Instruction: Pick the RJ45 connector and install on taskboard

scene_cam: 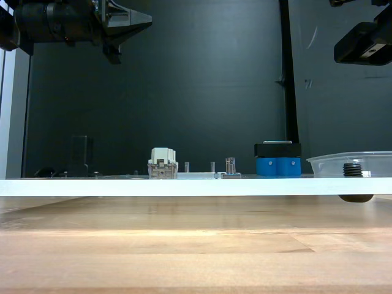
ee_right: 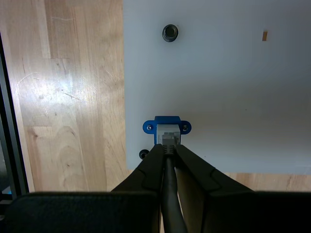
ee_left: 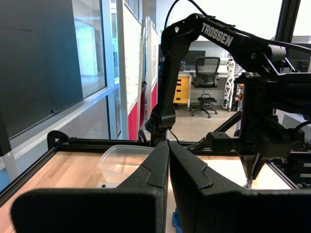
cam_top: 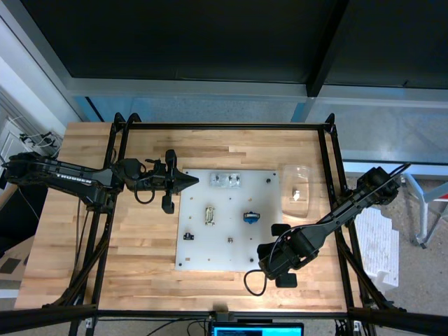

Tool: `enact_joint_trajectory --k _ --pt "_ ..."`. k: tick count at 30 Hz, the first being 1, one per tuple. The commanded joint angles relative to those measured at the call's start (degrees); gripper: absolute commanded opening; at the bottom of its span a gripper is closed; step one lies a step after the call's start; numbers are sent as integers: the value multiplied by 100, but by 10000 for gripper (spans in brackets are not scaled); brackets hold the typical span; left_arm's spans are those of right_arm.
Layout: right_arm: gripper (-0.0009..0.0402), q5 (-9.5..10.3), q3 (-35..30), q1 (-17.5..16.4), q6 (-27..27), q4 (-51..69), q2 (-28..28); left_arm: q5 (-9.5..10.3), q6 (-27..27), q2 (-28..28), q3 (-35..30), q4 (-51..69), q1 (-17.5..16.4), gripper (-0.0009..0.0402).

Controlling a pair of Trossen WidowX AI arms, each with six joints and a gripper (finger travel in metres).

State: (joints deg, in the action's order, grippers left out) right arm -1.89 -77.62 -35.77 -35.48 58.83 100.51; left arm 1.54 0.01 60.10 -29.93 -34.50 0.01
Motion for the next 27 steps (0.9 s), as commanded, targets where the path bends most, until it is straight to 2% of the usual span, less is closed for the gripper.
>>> enact_joint_trajectory --k 1,17,27 --pt "0 0 31 0 -2 -4 22 0 -2 2 -2 0 -2 0" --pt "3 4 28 -2 -11 -42 7 0 0 2 -2 -2 0 0" --pt "59 -9 22 -2 -20 -63 -57 0 0 0 -2 -2 -2 0"
